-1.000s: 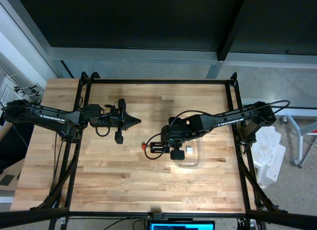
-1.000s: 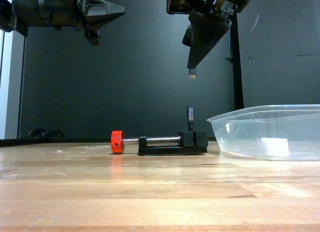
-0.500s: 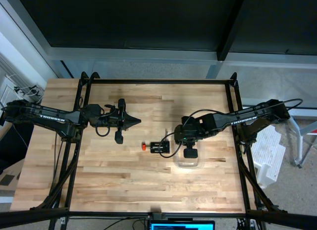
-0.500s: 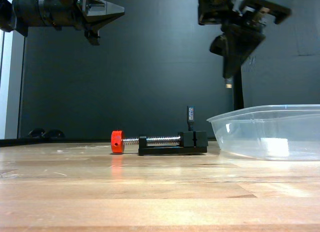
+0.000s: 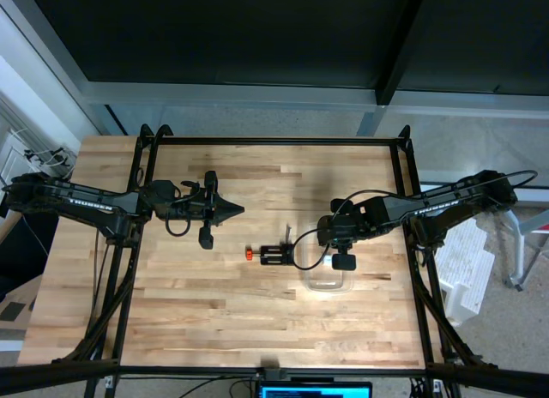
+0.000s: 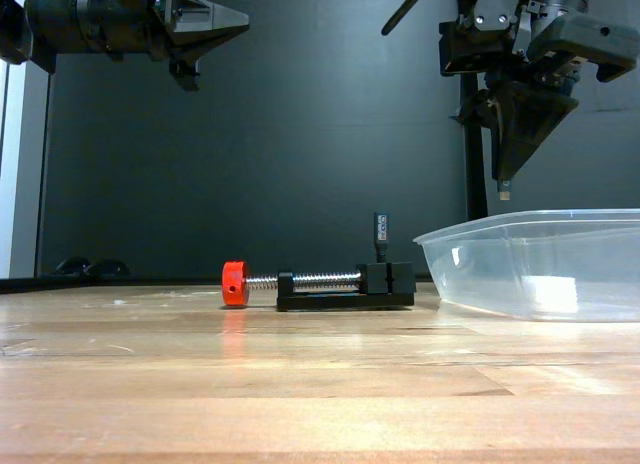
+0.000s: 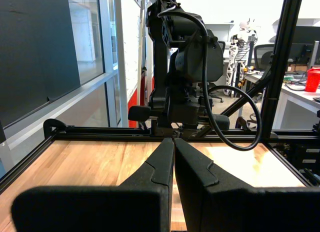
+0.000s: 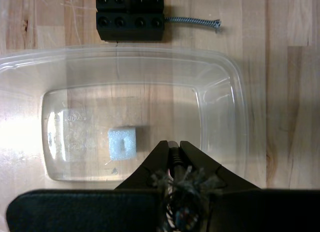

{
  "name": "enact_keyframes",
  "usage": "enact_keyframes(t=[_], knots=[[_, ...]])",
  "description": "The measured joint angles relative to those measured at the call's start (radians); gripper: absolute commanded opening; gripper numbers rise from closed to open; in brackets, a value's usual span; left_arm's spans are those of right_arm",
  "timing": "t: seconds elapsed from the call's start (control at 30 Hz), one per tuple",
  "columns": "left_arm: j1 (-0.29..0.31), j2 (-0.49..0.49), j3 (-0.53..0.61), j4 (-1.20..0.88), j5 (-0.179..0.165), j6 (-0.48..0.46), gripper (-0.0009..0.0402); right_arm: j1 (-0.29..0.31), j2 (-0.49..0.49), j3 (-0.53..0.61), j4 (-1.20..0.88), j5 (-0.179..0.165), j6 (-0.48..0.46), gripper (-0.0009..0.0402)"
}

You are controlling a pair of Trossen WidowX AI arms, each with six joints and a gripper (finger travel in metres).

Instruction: Remove the USB-C connector from taskboard and place in the container

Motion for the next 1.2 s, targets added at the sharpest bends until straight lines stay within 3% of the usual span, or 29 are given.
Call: enact_keyframes(t=[0.2, 0.5, 0.73, 1.2], knots=[[0.000, 0.000, 0.000, 0.000, 0.000, 0.000, 0.0000, 0.000, -0.001, 0.000, 0.009, -0.001, 0.000, 0.0009], [0.000, 0.000, 0.000, 0.000, 0.000, 0.000, 0.0000, 0.000, -0.001, 0.000, 0.018, -0.001, 0.017, 0.0097], [0.000, 0.000, 0.000, 0.000, 0.000, 0.000, 0.0000, 0.002, -0.001, 0.000, 0.019, -0.001, 0.033, 0.0139], [0.000, 0.000, 0.000, 0.000, 0.000, 0.000, 0.0000, 0.003, -0.006, 0.015, 0.016, -0.002, 0.048, 0.0151]])
